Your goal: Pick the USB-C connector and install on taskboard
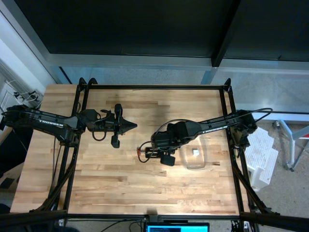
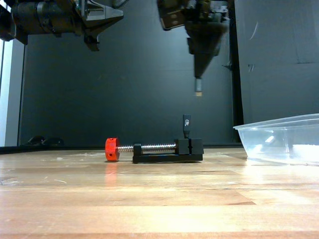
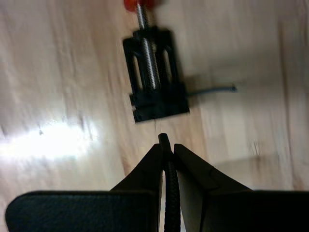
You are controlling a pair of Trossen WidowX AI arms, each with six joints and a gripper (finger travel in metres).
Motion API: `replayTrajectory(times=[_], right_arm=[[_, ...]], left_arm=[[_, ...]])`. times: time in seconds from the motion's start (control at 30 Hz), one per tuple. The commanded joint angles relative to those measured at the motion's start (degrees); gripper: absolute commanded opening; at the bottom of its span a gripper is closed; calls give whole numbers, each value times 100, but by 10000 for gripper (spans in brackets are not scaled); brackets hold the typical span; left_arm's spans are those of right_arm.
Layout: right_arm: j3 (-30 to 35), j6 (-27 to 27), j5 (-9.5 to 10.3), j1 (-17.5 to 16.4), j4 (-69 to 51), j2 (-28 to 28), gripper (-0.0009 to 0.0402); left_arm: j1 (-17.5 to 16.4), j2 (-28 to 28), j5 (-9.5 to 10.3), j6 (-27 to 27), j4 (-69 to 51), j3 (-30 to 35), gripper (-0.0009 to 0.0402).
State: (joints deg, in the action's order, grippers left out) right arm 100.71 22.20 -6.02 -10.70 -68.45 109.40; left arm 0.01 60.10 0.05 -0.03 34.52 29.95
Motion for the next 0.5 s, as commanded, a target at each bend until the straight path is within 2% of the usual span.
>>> replayTrajectory(times=[0.03, 0.3, 0.5], right_arm=[[295, -79, 7, 9, -17, 195, 0], [511, -177, 2, 46, 11, 533, 0], [450, -315, -42, 48, 52, 546, 0]], left_arm=[[0, 2, -2, 0, 0, 0, 0], [0, 2, -2, 0, 0, 0, 0], [0, 2, -2, 0, 0, 0, 0]])
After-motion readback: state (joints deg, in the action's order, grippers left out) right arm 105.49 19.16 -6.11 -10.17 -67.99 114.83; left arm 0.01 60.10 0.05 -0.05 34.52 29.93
